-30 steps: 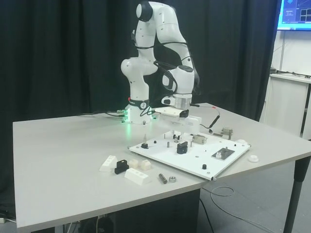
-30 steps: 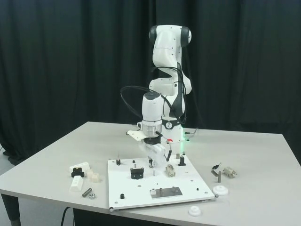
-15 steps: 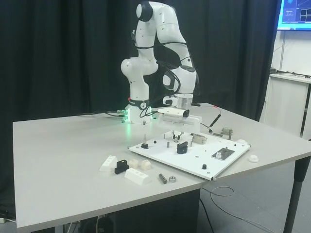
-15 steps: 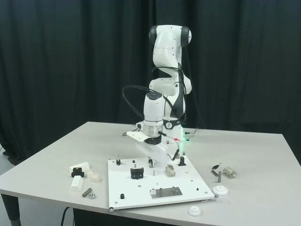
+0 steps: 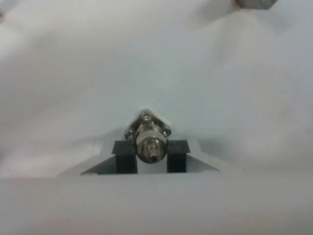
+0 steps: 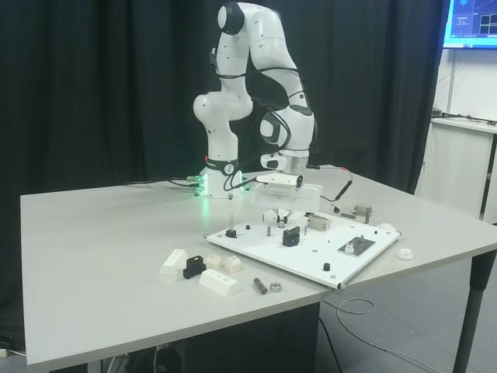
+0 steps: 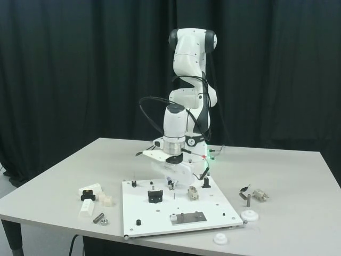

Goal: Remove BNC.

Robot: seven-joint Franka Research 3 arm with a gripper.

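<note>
- Nearest the first room camera, a few white and black blocks (image 6: 203,268) lie loose on the grey table (image 6: 101,233), at about eight o'clock from the white board (image 6: 311,258).
- The board carries small fixtures, among them a black clip (image 6: 291,235). The seat that the connector belongs to cannot be picked out from here.
- The gripper (image 6: 281,208) hangs over the far half of the board, at about twelve o'clock from the black clip, and is clear of the board's surface.
- In the wrist view the connector (image 5: 150,142) sits between the fingers (image 5: 125,157). One black pad is clamped on either side of its metal barrel, and the board below is well apart.
- The pull itself appears to be done, since the connector looks lifted free in the grip.
- What likely remains is carrying it off the board and setting it down, perhaps on the table at three o'clock, where a loose metal part (image 6: 362,211) lies.
- Farthest back, the white arm (image 6: 248,62) rises from its base, which shows a green light (image 6: 203,186).
</note>
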